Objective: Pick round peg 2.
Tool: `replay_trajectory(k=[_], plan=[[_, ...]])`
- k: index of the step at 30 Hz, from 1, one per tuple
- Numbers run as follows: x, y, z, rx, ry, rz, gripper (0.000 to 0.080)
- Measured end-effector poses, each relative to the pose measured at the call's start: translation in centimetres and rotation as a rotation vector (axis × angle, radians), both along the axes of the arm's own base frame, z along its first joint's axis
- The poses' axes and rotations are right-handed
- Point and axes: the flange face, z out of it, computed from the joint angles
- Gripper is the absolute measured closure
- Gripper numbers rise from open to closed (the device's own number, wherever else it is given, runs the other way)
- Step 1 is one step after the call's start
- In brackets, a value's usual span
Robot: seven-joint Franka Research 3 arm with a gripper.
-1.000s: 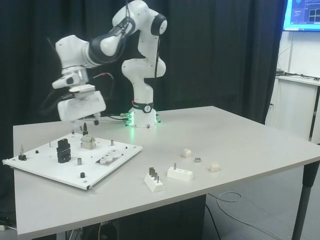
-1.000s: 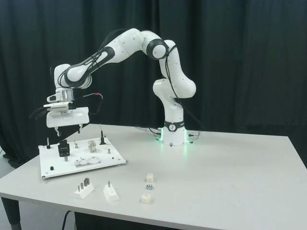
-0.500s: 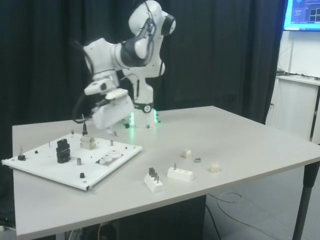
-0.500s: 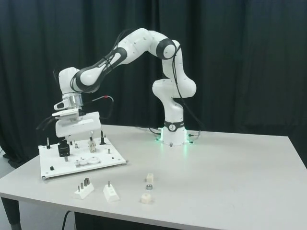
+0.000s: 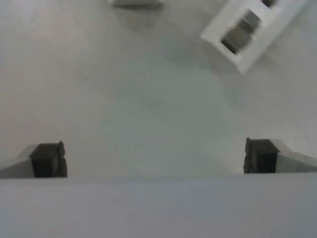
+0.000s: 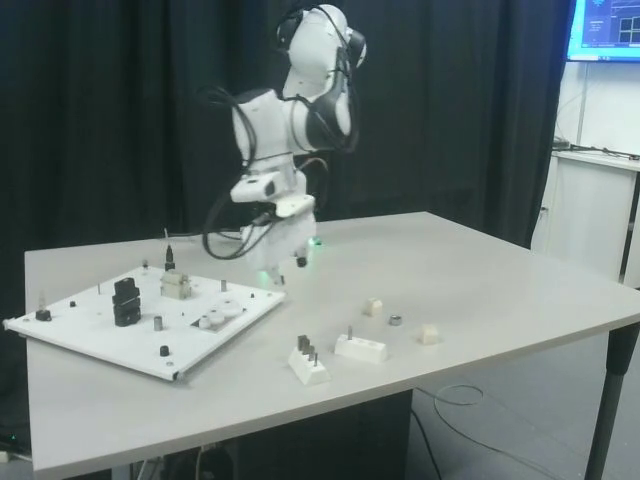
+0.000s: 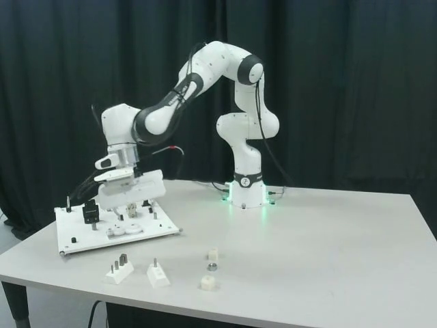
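Observation:
Two white holder blocks stand near the table's front edge. One holder carries short dark pegs, and the other holder carries a single thin peg. I cannot tell which peg is round peg 2. My gripper hangs over the near right edge of the white board, above and behind the holders. It is open with nothing between its fingertips. In the wrist view the peg holder lies ahead of the gripper, off to one side, over bare grey table.
The white assembly board with black and grey parts lies at the table's left. Two small cubes and a nut sit right of the holders. The arm's base stands at the back.
The arm has swung from above the board's far left side across toward its right edge and come lower, nearer the holders. The fingers hold nothing throughout.

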Motion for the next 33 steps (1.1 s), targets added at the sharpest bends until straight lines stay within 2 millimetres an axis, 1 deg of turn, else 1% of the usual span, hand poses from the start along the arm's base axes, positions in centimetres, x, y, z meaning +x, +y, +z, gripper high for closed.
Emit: replay_trajectory(k=[7, 15, 23, 33], plan=[[1.2, 3.4, -1.0, -0.036, 0.007, -0.023, 0.0003], [2.4, 6.2, -1.8, -0.073, -0.008, -0.066, 0.0003], [3.4, 7.9, -2.7, -0.091, -0.019, -0.096, 0.0003], [4.7, 9.2, -3.5, -0.115, -0.039, -0.105, 0.0003]])
